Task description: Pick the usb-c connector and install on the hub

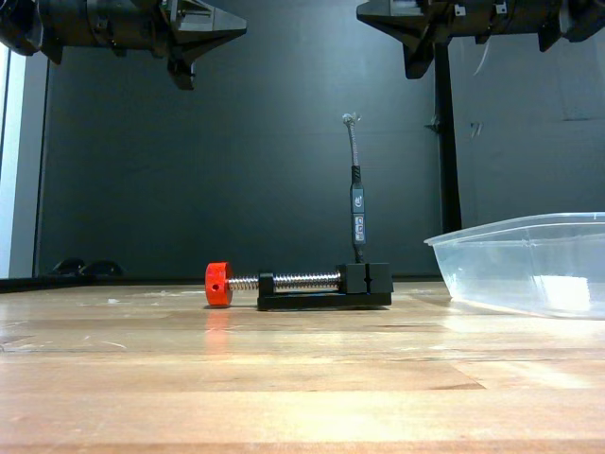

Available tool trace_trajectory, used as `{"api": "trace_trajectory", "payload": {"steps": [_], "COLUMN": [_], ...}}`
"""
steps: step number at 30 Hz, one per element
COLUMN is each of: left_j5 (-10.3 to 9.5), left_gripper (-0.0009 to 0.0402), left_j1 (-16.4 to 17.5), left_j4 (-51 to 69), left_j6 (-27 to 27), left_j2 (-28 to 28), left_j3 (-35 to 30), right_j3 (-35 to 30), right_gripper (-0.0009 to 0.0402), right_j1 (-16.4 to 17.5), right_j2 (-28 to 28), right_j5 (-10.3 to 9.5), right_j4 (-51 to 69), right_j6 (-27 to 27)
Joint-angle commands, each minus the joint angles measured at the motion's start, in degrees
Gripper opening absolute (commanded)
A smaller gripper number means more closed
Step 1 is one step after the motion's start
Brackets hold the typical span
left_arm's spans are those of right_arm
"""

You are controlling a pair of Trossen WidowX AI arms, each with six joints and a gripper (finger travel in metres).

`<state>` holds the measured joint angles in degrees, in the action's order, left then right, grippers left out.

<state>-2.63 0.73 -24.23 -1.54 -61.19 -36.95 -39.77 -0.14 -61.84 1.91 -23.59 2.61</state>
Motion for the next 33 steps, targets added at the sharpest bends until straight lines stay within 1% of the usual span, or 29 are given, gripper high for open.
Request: {"api": "trace_trajectory", "payload": {"steps": [1,8,14,33], "left_j5": [0.02,0.02,0.02,0.02], "left_gripper": [0.0,0.0,0.0,0.0], "left_j1": [0.0,0.02,0.02,0.0], "left_j4": [0.0,0.0,-0.02,0.0], "left_j6": [0.0,0.0,0.0,0.0], "left_j2": [-0.02,-0.02,-0.02,-0.02], "left_j3": [-0.02,-0.02,-0.02,-0.02], "right_j3": [0.0,0.11,1.51,1.33], "right_gripper": [0.0,0.0,0.0,0.0], "right_j1": [0.04,0.04,0.07,0.17], "right_j2": [-0.15,-0.13,-0.13,-0.13], "right_j5": [0.04,0.04,0.04,-0.04], "right_j4": [-0.07,-0.13,-1.6,-2.08], "right_j6": [0.17,0.46,0.61,0.85]}}
